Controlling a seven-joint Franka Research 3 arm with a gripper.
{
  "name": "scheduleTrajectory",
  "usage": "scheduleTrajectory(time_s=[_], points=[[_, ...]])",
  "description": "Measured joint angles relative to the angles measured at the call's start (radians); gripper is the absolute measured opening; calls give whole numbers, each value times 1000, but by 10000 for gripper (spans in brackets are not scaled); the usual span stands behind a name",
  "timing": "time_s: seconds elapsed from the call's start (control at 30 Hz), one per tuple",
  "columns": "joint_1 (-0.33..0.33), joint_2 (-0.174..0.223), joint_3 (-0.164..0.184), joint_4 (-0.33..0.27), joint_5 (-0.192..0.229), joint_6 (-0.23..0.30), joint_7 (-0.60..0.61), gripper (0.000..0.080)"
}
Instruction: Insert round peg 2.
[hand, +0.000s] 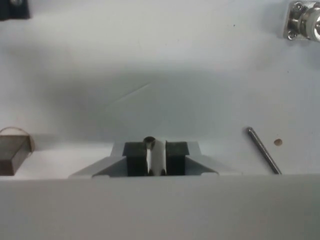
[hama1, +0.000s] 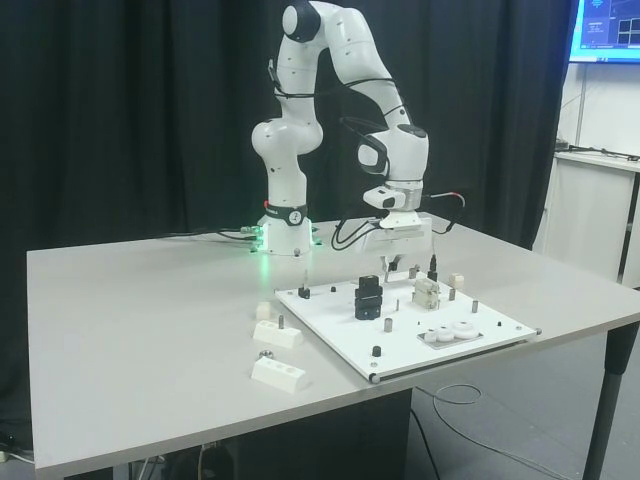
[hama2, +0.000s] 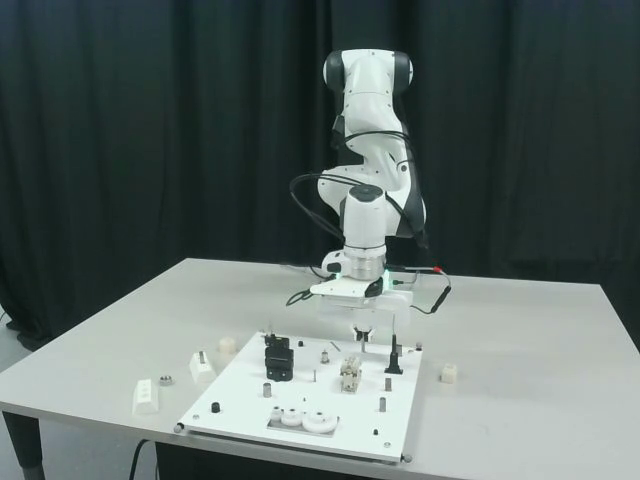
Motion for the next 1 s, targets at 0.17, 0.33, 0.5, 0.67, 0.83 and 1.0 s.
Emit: scheduleTrajectory(time_s=[0.17, 0.33, 0.5, 0.67, 0.83, 1.0], points=[[0, 2, 0, 0, 0, 3, 0, 74], [0, 5, 0, 0, 0, 13, 0, 74], [0, 6, 0, 1, 0, 15, 0, 74], [0, 6, 2, 1, 1, 15, 0, 74], [1, 6, 3, 1, 2, 15, 1, 74], [1, 7, 7, 1, 6, 15, 2, 74]])
